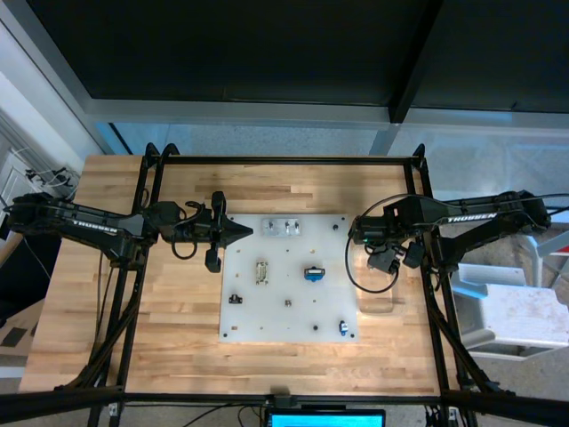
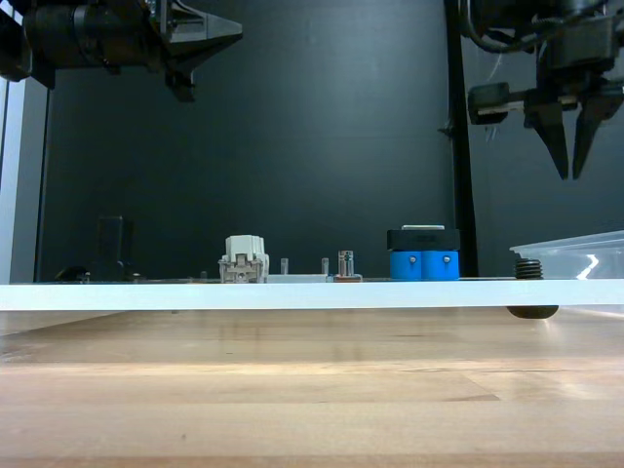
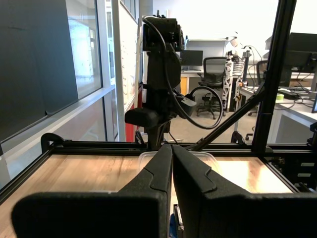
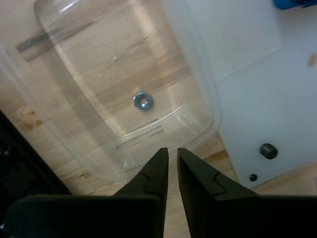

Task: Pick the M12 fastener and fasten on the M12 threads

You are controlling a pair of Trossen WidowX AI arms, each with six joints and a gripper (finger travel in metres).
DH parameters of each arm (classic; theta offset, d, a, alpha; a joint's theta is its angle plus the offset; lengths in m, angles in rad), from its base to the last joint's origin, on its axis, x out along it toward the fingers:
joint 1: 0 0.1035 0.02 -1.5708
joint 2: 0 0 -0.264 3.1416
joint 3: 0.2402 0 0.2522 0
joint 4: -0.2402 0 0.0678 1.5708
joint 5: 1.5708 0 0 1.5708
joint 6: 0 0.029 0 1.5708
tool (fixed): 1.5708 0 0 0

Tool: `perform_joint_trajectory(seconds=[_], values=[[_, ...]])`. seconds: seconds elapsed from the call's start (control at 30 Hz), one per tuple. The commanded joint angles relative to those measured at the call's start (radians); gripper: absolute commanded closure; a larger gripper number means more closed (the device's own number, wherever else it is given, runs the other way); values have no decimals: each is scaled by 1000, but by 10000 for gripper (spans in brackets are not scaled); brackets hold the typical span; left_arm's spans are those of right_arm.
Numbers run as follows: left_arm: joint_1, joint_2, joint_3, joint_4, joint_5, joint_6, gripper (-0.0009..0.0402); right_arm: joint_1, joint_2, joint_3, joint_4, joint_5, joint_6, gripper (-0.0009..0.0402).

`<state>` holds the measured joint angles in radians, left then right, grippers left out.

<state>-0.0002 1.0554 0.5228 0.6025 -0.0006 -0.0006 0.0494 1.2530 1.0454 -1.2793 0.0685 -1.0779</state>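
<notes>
Matte black left end effector [image 1: 247, 231], right end effector [image 2: 570, 168]; white TROSSEN lettering [image 1: 92, 226].

I see the wooden table [image 1: 133, 302] carrying two things directly. A white board [image 1: 267, 311] lies flat on it, between my two grippers and below both. The left gripper [image 1: 247, 232] hangs above the board's edge on its own side. A clear tray [image 4: 99, 59] rests on the bare wood under the right gripper [image 4: 172, 151], just beside the board's edge nearest that gripper.
</notes>
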Motion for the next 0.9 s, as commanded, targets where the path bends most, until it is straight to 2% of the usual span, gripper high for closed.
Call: perform_joint_trajectory(seconds=[0.03,0.2,0.47,0.6,0.9], values=[[0,0,0,0,0,0,393,4,0,-23,2,0,-43,349],[0,0,0,0,0,0,393,13,0,-72,33,0,-58,319],[0,0,0,0,0,0,393,21,1,-156,124,0,-60,245],[0,0,0,0,0,0,393,21,35,-172,142,3,-57,216],[0,0,0,0,0,0,393,29,72,-224,218,11,-61,199]])
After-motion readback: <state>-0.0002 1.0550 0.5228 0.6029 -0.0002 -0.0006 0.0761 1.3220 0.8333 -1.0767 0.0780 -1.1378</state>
